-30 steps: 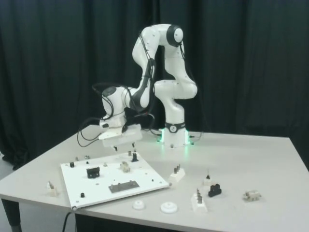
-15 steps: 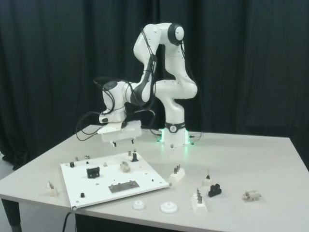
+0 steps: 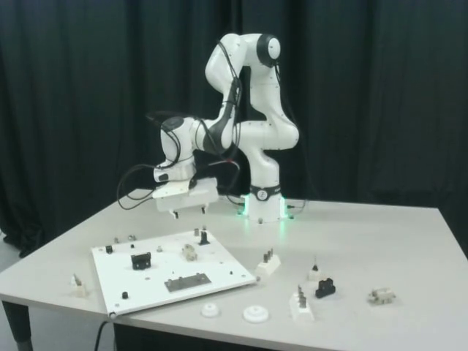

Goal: Pick round peg 2.

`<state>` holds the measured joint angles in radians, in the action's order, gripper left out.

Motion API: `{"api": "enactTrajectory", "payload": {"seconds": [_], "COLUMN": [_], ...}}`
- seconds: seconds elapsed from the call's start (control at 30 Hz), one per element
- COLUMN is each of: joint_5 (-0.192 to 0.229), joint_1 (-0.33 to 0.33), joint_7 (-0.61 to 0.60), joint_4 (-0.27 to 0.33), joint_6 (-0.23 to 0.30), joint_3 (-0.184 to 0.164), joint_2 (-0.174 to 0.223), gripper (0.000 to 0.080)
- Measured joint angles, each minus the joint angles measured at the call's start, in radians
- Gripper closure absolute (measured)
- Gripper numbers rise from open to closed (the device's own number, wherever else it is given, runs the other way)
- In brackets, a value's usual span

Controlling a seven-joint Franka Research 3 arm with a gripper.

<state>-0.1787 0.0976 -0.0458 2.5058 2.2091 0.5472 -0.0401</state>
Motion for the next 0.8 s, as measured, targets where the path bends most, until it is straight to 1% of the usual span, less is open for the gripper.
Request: {"api": "enactTrajectory", "payload": {"seconds": [0.23,0.4,0.6,0.8], "joint_5": [0.037,0.072,0.094,0.103], "joint_1": [0.033,0.07,0.121,0.175], "joint_7": [-0.054,-0.141,-0.261,-0.357], "joint_4": [-0.003,-0.012,-0.025,-0.032], "joint_6": [0.0,0.002,0.008,0.03], "joint_3": [-0.006,-0.012,-0.037,-0.072], "joint_2": [-0.012,-0.014,-0.014,-0.013], "gripper": [0.0003,0.0003,0.0003,0.0003]}}
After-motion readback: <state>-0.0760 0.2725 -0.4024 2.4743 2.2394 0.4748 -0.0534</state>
